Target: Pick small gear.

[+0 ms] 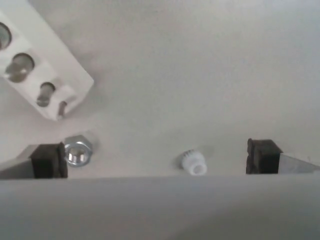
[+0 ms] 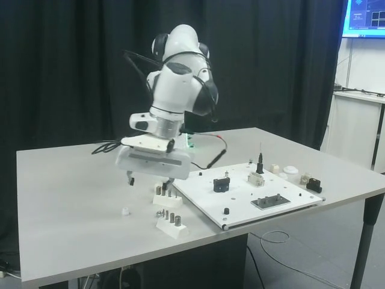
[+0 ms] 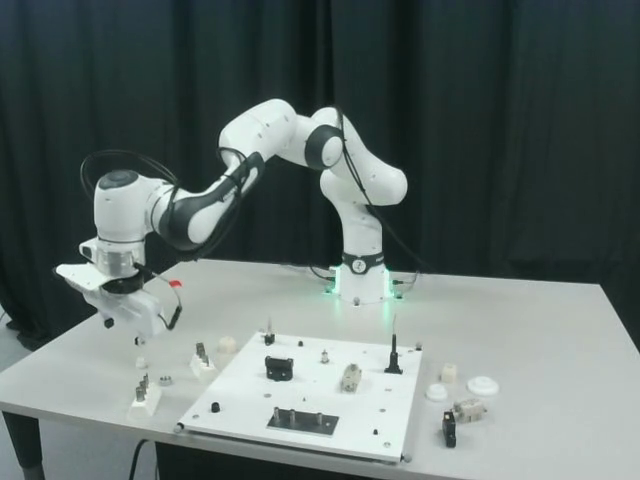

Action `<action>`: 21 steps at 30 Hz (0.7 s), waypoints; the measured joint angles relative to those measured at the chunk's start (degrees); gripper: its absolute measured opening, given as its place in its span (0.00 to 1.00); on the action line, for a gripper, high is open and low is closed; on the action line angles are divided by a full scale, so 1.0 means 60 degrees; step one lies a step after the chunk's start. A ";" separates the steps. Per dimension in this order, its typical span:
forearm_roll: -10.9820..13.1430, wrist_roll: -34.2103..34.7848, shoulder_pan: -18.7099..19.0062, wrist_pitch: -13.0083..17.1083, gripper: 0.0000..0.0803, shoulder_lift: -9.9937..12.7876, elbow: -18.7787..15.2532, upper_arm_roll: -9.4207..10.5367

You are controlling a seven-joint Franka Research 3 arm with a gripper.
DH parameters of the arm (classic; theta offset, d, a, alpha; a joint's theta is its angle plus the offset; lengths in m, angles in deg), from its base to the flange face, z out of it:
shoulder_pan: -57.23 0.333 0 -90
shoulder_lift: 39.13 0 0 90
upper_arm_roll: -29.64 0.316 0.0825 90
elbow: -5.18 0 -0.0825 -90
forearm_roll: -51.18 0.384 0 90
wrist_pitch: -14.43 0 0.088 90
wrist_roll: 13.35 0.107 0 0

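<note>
The small gear (image 1: pixel 193 163) is white and lies bare on the grey counter (image 1: pixel 200 75), loose and touching nothing. In the wrist view it sits between the two black fingertips (image 1: pixel 48 161) of the pincer (image 1: pixel 156 159), nearer to one of them than to the other, with a clear gap to each. The pincer is spread wide and holds nothing; it hangs above the counter, not down at the gear's level. In the first room view the gear (image 2: pixel 126 211) shows as a small white speck below the pincer (image 2: pixel 150 178), toward the counter's front edge.

A metal hex nut (image 1: pixel 77 149) lies just beside the fingertip farther from the gear, well apart from the gear itself. A white block with a row of holes (image 1: pixel 37 70) rests on the counter near the nut. In the first room view two white holders with upright pegs (image 2: pixel 171 221) stand between the gear and the white board (image 2: pixel 252 194) of small parts that lies near the counter's front edge. The white arm (image 3: pixel 250 150) reaches from its base at the back of the counter across to the end where the gear lies.
</note>
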 joint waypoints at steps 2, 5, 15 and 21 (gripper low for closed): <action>0.0308 -0.0372 -0.0002 0.0029 1.00 -0.0048 -0.0078 -0.0180; 0.0729 -0.0942 -0.0003 0.0067 1.00 -0.0119 -0.0213 -0.0442; 0.2105 -0.3174 -0.0006 0.0529 1.00 -0.0442 -0.1089 -0.1123; 0.2923 -0.3660 -0.0006 0.1147 1.00 -0.0641 -0.1820 -0.1345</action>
